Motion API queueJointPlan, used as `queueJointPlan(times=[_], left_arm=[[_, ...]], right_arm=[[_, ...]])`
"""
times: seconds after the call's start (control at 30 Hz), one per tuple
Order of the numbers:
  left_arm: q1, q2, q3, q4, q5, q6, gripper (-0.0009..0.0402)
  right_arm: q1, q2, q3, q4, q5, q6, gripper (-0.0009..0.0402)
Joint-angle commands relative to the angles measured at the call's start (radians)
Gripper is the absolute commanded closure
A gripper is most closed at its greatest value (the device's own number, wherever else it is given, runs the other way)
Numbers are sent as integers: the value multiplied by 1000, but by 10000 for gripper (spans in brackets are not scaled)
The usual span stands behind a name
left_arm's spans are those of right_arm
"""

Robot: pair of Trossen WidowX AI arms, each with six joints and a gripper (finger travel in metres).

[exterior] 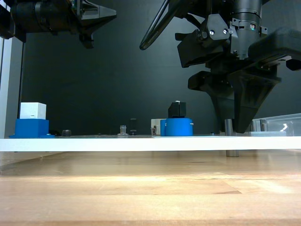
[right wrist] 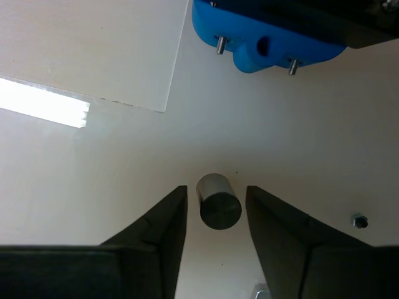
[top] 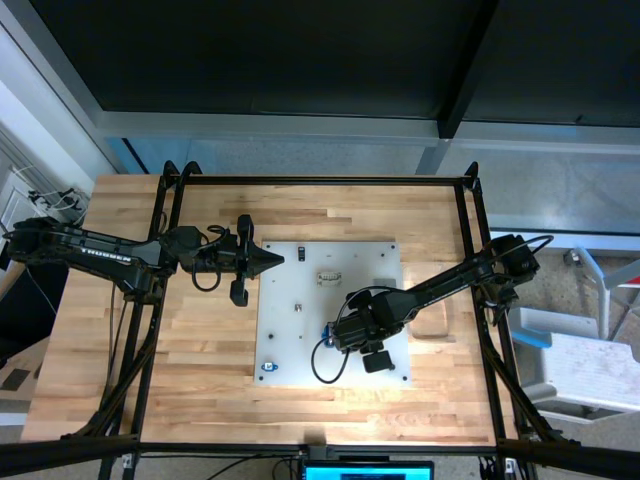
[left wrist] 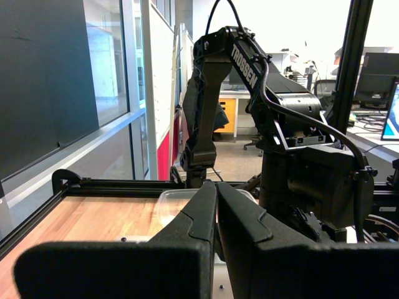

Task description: Pick the 16mm cylinder and place it in the container

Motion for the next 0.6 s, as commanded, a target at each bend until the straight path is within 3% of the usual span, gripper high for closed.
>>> queueJointPlan(times=[0.03,0.33,0.6], left_arm=[[0,0,0,0,0,0,393],[0,0,0,0,0,0,393],[0,0,0,0,0,0,393]], right_arm=[[0,0,1,2,-1,-1,303],[0,0,1,2,-1,-1,373],[-1,-7,10,-15,-2,-9,389]])
